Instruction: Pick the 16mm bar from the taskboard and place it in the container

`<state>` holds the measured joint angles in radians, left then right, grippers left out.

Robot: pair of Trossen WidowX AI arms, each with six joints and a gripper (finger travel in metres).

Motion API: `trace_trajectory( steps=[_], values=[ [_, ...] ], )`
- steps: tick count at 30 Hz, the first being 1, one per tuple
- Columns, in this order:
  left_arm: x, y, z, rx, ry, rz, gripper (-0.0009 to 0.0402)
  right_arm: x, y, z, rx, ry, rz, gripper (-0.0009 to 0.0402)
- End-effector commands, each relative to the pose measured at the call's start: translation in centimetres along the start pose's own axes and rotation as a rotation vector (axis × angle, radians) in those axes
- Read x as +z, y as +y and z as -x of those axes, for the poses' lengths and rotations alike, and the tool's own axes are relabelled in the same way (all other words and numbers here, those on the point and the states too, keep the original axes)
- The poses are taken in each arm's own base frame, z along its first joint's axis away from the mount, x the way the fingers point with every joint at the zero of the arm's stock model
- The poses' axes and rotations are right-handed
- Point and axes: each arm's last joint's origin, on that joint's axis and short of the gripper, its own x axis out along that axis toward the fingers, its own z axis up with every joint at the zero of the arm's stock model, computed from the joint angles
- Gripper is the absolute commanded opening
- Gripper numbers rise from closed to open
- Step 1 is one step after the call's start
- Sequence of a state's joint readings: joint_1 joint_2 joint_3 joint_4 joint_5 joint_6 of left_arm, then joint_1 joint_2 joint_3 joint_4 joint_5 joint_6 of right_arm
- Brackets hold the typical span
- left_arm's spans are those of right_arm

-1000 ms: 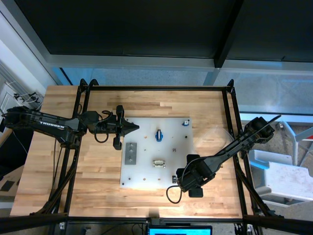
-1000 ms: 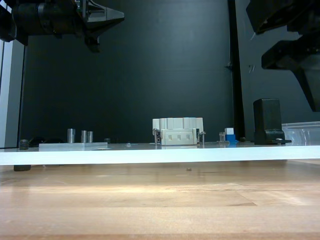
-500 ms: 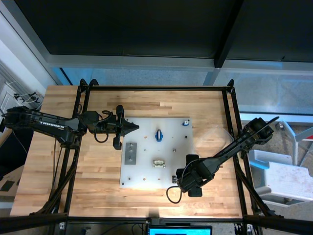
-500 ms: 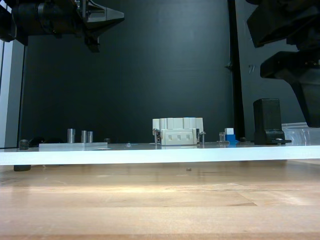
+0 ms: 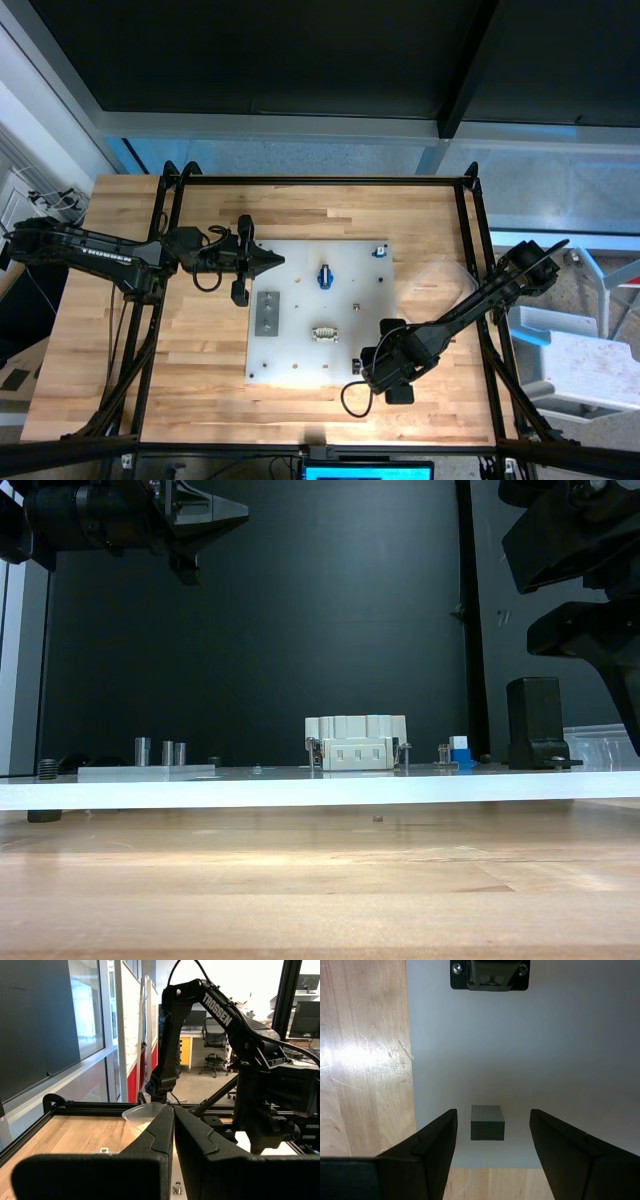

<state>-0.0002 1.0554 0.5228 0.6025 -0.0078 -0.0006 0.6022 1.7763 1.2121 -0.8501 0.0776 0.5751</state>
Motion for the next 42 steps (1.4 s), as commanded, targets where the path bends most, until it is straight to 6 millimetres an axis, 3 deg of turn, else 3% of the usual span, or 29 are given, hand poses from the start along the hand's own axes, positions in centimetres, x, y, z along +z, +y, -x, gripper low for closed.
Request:
trace_trajectory(
  steps=[1,22,30,42],
  values=[
    [0.0,0.0,0.0,0.0,0.0,0.0,0.0,0.0,0.0,0.0,0.001,0.0,-0.001,0.0168],
    [0.0,0.0,0.0,0.0,0.0,0.0,0.0,0.1,0.0,0.0,0.002,-0.004,-0.002,0.0034],
    [0.0,0.0,0.0,0.0,0.0,0.0,0.0,0.1,0.0,0.5,0.01,-0.016,-0.003,0.0016],
    [0.0,0.0,0.0,0.0,0.0,0.0,0.0,-0.1,-0.4,3.0,0.035,-0.056,-0.007,0.0016]
  ],
)
